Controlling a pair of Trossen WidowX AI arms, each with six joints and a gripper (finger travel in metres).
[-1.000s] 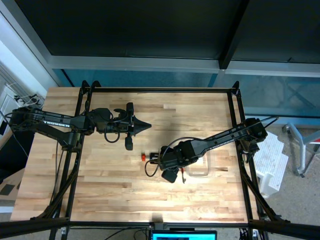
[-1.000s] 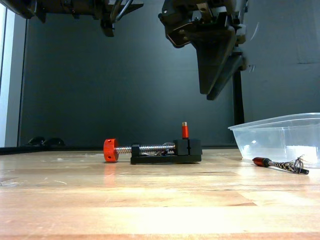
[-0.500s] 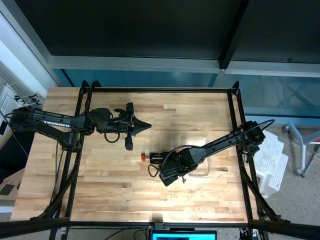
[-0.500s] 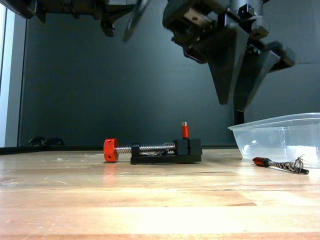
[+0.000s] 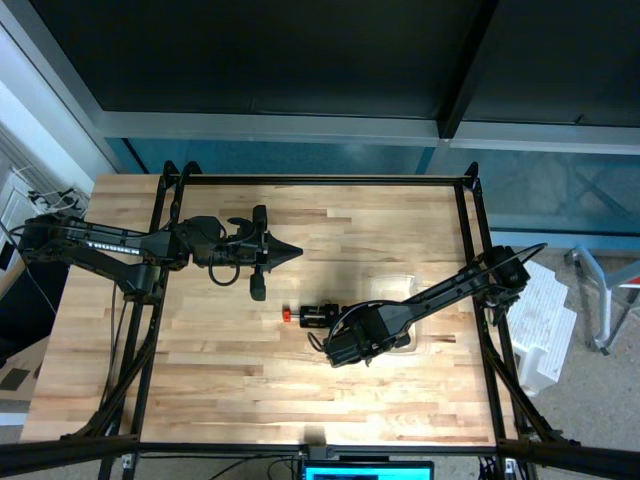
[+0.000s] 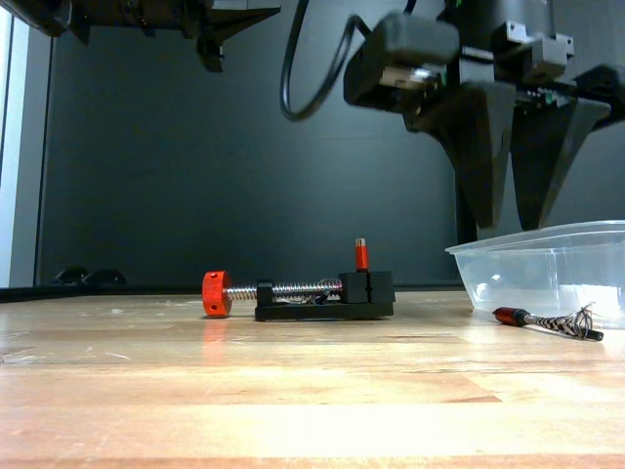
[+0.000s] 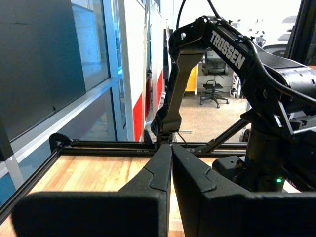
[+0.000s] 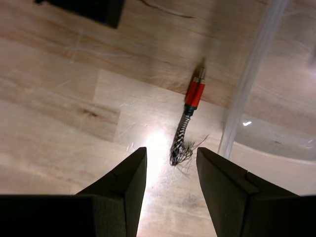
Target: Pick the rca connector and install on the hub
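Observation:
The hub is a black block with a red knob, a threaded rod and a small red plug standing upright on it; it lies mid-table. The rca connector, a red-sleeved plug with a frayed braided tail, lies flat on the wood beside the tray. Above it hangs my right gripper, open, fingers pointing down and holding nothing. A corner of the hub shows in the right wrist view. My left gripper is parked high at the back left, shut and empty.
A clear plastic tray stands right of the hub, its rim just beside the connector. A black frame borders the table. The right arm's cable loops above the hub.
My right gripper has swung from above the hub toward the near right and now hangs over the connector by the tray. The left arm has not moved.

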